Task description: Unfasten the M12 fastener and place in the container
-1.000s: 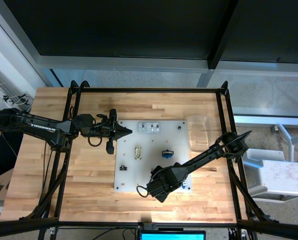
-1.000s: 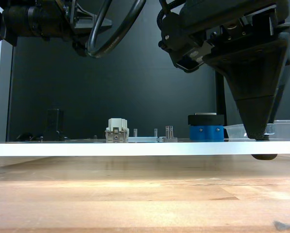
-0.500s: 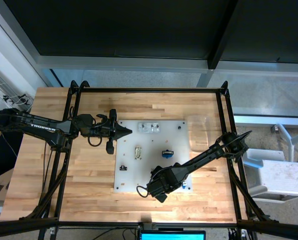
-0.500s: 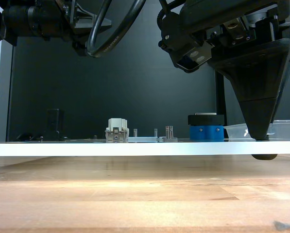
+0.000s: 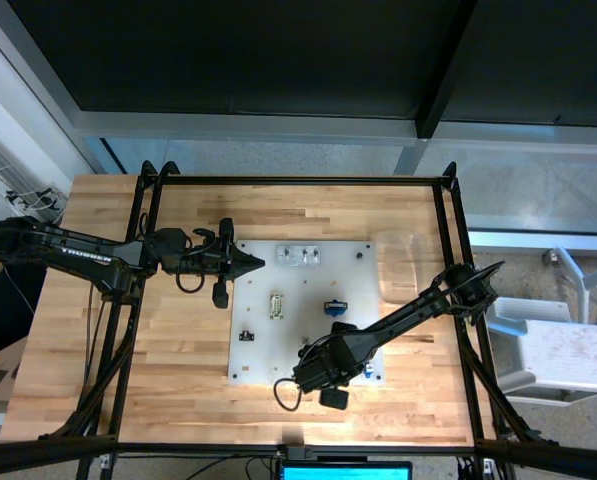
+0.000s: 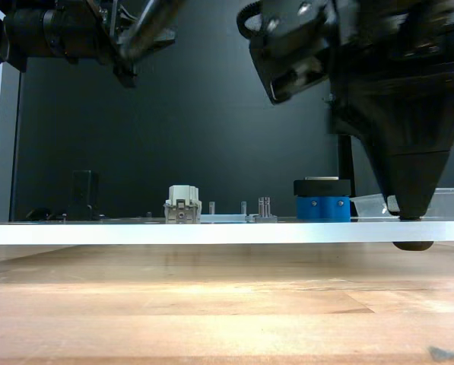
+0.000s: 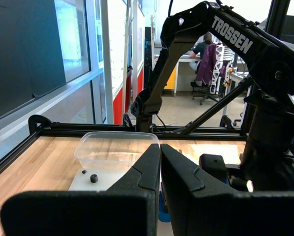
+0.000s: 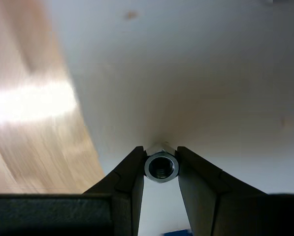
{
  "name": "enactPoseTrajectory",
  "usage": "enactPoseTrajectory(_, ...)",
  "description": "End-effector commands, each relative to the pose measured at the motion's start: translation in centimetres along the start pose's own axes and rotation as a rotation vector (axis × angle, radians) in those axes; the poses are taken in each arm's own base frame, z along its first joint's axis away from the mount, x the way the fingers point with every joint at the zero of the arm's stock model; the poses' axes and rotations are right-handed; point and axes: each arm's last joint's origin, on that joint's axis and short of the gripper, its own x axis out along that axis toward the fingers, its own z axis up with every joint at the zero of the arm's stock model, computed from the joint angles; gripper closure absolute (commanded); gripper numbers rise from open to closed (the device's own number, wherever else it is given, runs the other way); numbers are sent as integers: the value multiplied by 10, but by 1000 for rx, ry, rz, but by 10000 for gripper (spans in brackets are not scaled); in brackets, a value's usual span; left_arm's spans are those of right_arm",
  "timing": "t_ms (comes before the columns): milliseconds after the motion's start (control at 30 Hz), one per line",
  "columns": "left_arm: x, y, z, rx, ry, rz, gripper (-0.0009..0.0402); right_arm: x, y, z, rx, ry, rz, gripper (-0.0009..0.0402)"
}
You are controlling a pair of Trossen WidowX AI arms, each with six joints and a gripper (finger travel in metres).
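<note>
The M12 fastener is a small silver nut whose threaded hole faces the right wrist camera. My right gripper is shut on it, one finger on each side. In the low view the right gripper points straight down with its tip at the white board, near the board's near right edge. I cannot tell whether the nut still sits on its stud. The container, a clear tub, stands off the board's far right corner with nothing visible inside. My left gripper hovers shut beyond the board's far left edge.
On the white board stand a blue connector, a white connector, small silver parts and a black post. Black frame rails run around the wooden table.
The right wrist has turned about its own axis over the same spot on the board, with the fingers staying shut on the nut. The left arm has not moved.
</note>
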Motion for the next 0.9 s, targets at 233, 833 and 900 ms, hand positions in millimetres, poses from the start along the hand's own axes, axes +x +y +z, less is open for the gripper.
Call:
enactPoseTrajectory(233,0,0,0,0,0,0,393,-2,-1,-1,-632,3,-2,373)
enactPoseTrajectory(833,0,0,0,0,0,0,393,-33,-10,-3,-720,-65,12,373)
enactPoseTrajectory(900,0,0,0,0,0,0,393,-43,-17,-2,-639,-91,19,373)
